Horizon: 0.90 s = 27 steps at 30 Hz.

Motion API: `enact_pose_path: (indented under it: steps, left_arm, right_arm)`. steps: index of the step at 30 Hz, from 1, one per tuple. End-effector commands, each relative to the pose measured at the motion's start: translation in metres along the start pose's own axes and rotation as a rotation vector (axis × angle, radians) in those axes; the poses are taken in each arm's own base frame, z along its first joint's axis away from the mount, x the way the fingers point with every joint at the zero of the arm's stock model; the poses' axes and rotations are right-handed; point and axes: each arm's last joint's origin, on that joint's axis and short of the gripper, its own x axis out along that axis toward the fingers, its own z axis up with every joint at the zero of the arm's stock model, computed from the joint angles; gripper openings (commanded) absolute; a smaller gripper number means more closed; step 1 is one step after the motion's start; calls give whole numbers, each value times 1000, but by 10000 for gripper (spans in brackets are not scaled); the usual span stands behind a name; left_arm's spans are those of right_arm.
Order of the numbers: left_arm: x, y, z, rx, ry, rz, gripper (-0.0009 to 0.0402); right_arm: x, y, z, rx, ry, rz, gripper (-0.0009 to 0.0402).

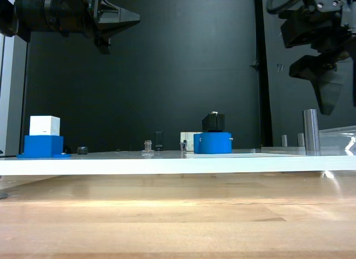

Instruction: Remove the 16mm cylinder and place in the container

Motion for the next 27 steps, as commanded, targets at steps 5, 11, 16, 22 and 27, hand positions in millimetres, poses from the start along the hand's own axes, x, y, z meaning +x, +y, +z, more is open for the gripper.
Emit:
enact_pose_path:
  steps: [5,11,16,22,27]
  left_arm:
    - [0,0,0,0,0,0,0]
    - [0,0,0,0,0,0,0]
    - [0,0,0,0,0,0,0]
    - [0,0,0,0,0,0,0]
    - [0,0,0,0,0,0,0]
  right_arm:
    - [0,0,-14,3,4,3,263]
    - [-2,0,-15,12,0,6,263]
    - [-2,1,-16,10,0,7,263]
    - [-2,2,-16,31,0,9,263]
    - [-3,5,-11,37,-1,7,263]
